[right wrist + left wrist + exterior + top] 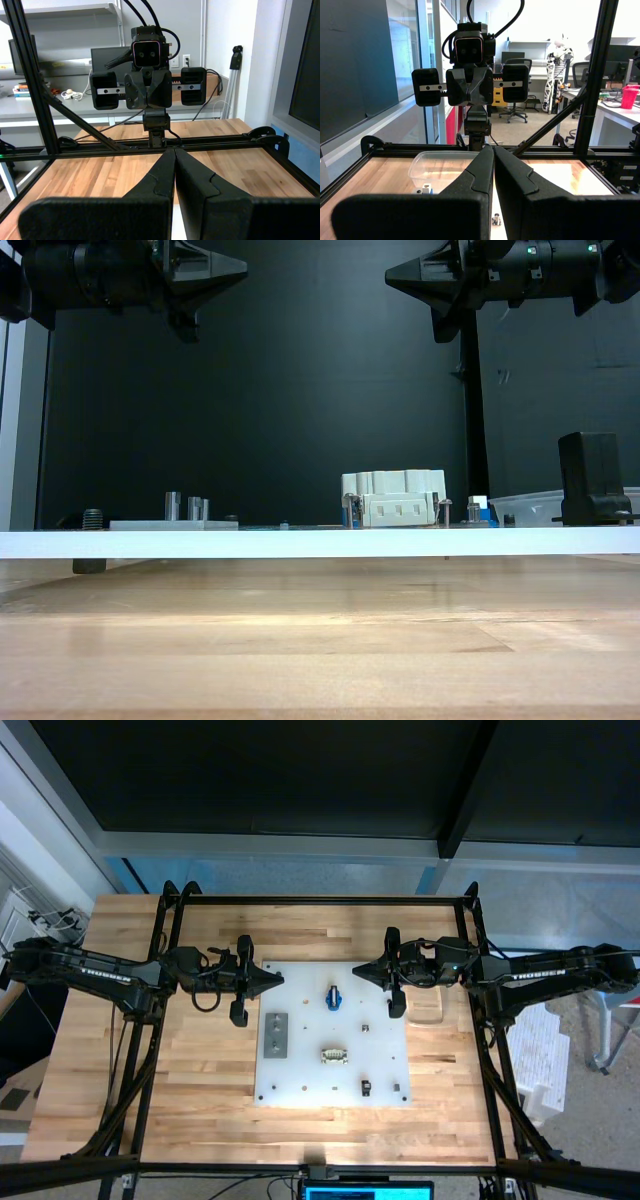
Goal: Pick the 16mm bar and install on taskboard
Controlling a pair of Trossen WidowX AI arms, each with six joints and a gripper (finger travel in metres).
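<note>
The 16mm bar [366, 1027], seemingly the tiny grey stub, is lying on the taskboard [300, 1100], right of its middle. It is looking stiff, light and slippery, so gripping across its middle seems best. A blue piece [333, 997] and a black component [367, 1086] are standing nearby. The left gripper [278, 978] and right gripper [357, 970] are hovering high over the board's far edge, fingers clenched on nothing.

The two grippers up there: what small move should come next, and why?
Probably the right gripper should open and dip toward the taskboard: it and the left gripper both hang shut, high above the board, holding nothing.
</note>
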